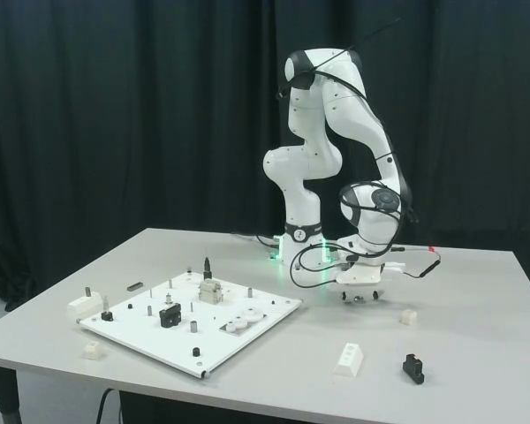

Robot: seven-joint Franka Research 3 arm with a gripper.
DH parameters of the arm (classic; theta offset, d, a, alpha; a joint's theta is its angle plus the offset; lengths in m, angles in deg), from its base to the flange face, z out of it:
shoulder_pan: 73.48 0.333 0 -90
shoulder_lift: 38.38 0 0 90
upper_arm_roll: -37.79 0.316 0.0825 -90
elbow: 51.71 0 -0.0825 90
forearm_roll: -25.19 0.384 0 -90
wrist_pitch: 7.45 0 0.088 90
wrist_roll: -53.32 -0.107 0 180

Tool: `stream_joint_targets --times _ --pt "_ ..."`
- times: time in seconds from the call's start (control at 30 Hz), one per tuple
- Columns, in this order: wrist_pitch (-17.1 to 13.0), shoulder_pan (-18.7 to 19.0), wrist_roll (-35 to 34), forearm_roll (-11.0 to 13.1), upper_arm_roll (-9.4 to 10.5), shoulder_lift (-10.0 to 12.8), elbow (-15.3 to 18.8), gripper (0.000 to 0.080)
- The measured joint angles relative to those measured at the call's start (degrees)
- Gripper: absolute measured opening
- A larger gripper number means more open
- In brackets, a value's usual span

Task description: Pick bolt 4.

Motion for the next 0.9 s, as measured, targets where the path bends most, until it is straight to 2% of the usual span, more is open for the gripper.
stream_joint_targets --times 0.73,0.77,0.9 --pt "-1.2 -2.1 0.0 -1.2 2.04 1.1 0.0 0.08" --pt "-1.2 -2.2 0.0 -1.2 2.14 1.1 0.0 0.052" --pt "-1.2 -2.4 0.0 -1.5 2.37 1.2 0.0 0.052"
